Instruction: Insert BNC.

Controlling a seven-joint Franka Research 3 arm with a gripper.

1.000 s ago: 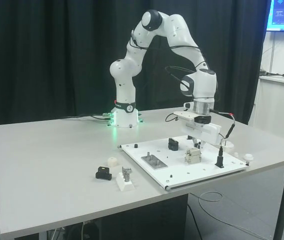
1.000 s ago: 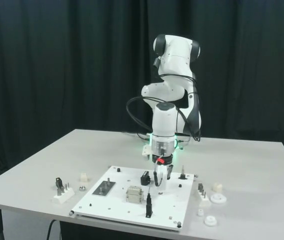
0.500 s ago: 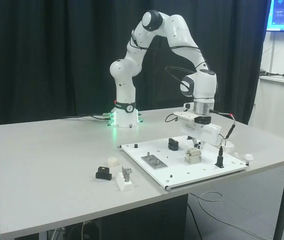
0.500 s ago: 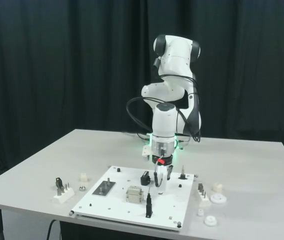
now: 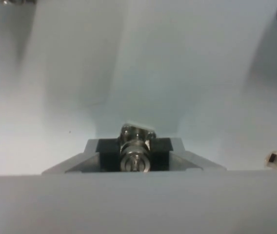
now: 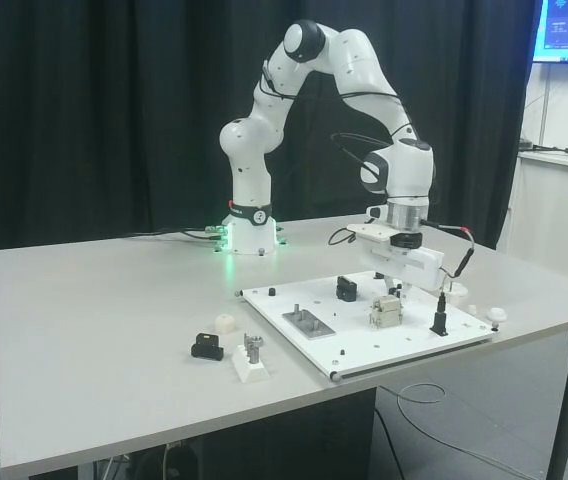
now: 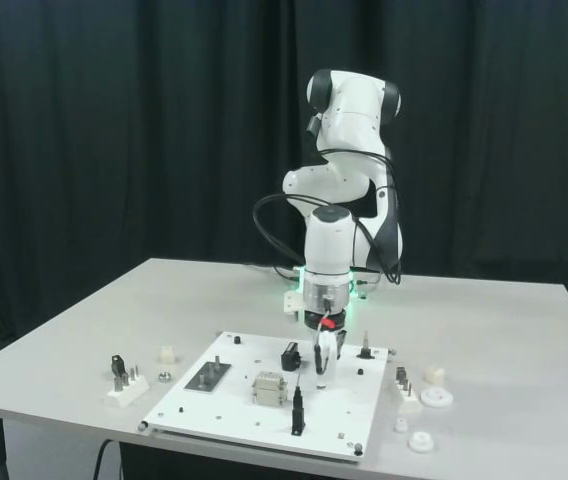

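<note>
Grey table (image 6: 94, 300), white board (image 7: 354, 400), BNC connector (image 5: 134, 152) between end effector (image 5: 134, 163) fingers

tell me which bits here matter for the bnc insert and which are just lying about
For the job:
metal BNC connector
tool
white board

Lying about:
black block on the table
small white stand with metal pegs
white round parts

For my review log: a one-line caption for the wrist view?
BNC connector held in the hand above the white board.

The board (image 6: 364, 335) lies on the table (image 6: 94, 320), before the arm's base (image 6: 249, 235).
</note>
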